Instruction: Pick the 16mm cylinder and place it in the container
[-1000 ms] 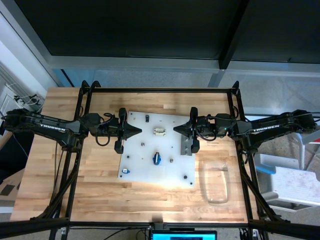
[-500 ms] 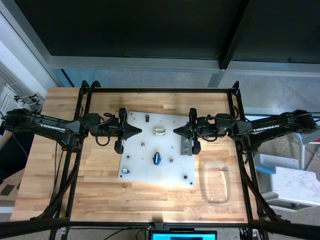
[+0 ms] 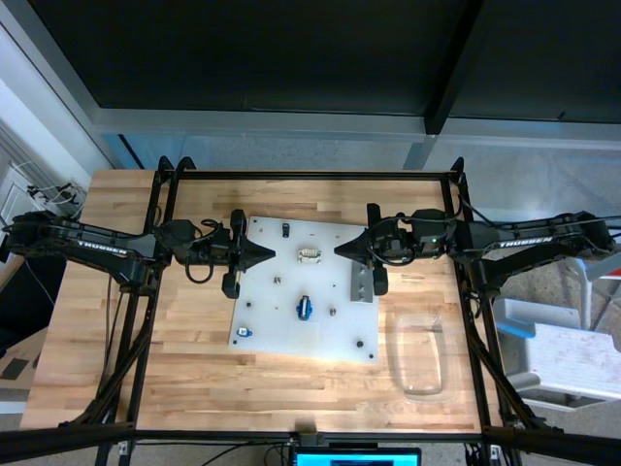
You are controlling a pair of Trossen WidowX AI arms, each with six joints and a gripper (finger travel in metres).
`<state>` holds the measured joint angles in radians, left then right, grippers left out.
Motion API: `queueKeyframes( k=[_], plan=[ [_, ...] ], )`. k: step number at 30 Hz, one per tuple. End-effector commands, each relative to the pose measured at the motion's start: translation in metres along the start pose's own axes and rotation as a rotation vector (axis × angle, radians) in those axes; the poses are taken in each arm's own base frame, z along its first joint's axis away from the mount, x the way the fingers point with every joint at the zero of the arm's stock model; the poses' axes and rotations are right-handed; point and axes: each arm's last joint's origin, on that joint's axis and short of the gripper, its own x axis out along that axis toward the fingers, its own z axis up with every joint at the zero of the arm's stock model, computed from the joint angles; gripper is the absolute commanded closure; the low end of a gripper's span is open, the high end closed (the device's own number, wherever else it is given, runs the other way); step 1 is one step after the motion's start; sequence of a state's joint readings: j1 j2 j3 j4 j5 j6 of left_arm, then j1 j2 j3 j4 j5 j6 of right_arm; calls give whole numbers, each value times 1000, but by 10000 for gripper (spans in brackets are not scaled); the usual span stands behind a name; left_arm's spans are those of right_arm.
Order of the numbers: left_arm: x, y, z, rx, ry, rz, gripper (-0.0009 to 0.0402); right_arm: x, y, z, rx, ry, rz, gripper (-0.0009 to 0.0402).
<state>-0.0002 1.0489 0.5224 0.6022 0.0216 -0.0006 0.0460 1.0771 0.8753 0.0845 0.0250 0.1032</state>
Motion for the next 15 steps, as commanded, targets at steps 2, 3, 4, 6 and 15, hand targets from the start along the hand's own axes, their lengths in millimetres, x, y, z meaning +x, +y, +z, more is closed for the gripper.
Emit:
queueKeyframes(
  k=[2, 3, 4, 6, 15],
  plan=[
    [0, 0, 0, 0, 0, 0, 393, -3, 2, 16, -2, 114, -11, 393],
    [0, 0, 0, 0, 0, 0, 393, -4, 2, 20, -3, 142, -15, 393],
    [0, 0, 0, 0, 0, 0, 393, -4, 3, 24, -3, 169, -17, 393],
    [0, 0, 0, 0, 0, 0, 393, -6, 3, 31, -2, 213, -22, 393],
    [0, 0, 0, 0, 0, 0, 393, -5, 5, 51, 6, 433, -48, 393]
  ],
)
